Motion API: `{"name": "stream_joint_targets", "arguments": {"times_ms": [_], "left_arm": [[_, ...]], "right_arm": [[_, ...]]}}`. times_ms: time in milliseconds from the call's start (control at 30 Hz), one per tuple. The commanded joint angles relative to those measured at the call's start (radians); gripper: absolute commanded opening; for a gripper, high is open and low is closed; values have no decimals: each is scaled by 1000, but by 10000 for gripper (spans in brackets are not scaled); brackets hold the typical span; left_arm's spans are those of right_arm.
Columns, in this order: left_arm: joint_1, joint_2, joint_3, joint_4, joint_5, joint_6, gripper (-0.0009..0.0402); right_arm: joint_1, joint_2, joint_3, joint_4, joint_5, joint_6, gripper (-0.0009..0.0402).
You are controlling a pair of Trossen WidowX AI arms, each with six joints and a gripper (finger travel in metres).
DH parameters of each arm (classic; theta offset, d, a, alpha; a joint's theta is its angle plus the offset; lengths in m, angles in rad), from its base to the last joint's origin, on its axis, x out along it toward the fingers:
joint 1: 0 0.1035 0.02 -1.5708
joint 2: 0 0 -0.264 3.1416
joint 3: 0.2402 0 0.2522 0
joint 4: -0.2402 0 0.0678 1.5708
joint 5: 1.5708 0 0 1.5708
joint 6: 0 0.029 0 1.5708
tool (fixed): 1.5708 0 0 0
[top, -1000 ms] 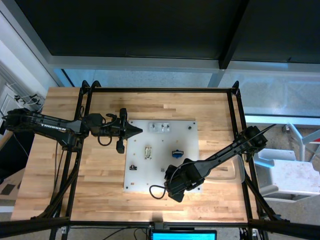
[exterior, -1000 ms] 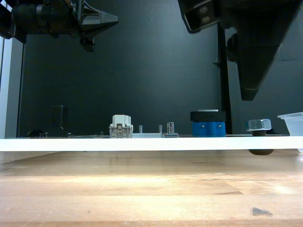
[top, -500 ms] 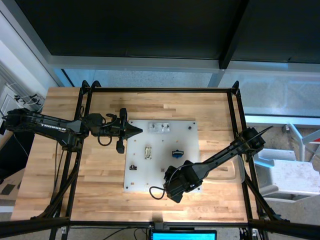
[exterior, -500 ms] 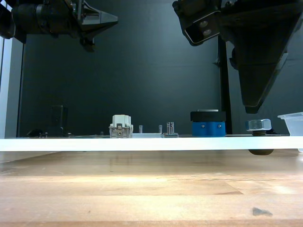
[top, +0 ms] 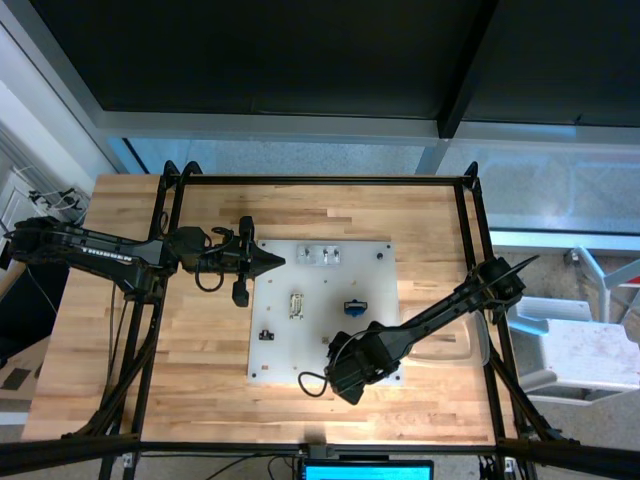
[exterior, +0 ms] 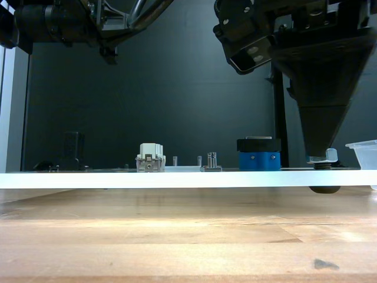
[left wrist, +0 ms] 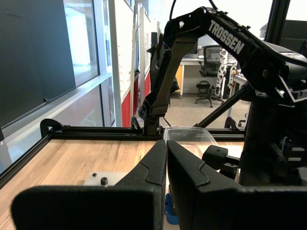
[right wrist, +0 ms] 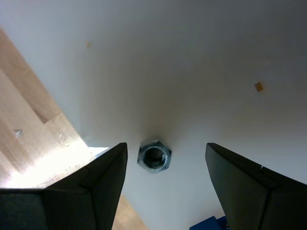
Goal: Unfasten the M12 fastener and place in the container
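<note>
Table [top: 200,340] of pale wood lies under both my arms, with the white board [top: 280,350] on it directly beneath my right gripper [exterior: 318,154]. Container [top: 472,352], a clear tub, sits off the board's edge on the outer side of that gripper, near it but not touching.

My right gripper points straight down at the board with its fingers spread wide. It holds nothing. The fingers stand one on each side of the M12 nut [right wrist: 154,156], with clear board showing between each finger and the nut, so there is no contact. From table height the fingertip is down at nut level and covers most of the nut.

My left gripper [left wrist: 166,158] hangs high and well apart from the right one, over the board's far left edge. Its fingers are pressed together on nothing.

The blue-and-black part [exterior: 258,154] stands just inward of my right gripper. The nut sits on its stud [exterior: 322,165], whose black base shows under it; it is not in the tub.

A second ago my right fingertip hung well above the nut, and the whole hex was in view from table height. It has since come down around the nut. The nut has not moved and the left arm is unchanged.
</note>
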Motion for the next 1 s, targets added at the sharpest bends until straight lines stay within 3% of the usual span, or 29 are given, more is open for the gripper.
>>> {"name": "stream_joint_targets", "arguments": {"times_ms": [33, 233, 1000], "left_arm": [[0, 0, 0, 0, 0, 0, 0], [0, 0, 0, 0, 0, 0, 0], [0, 0, 0, 0, 0, 0, 0]], "right_arm": [[0, -1, -1, 2, 0, 1, 205], [-1, -1, -4, 12, -34, 0, 163], [-5, -1, -20, 32, -23, 1, 87]]}}
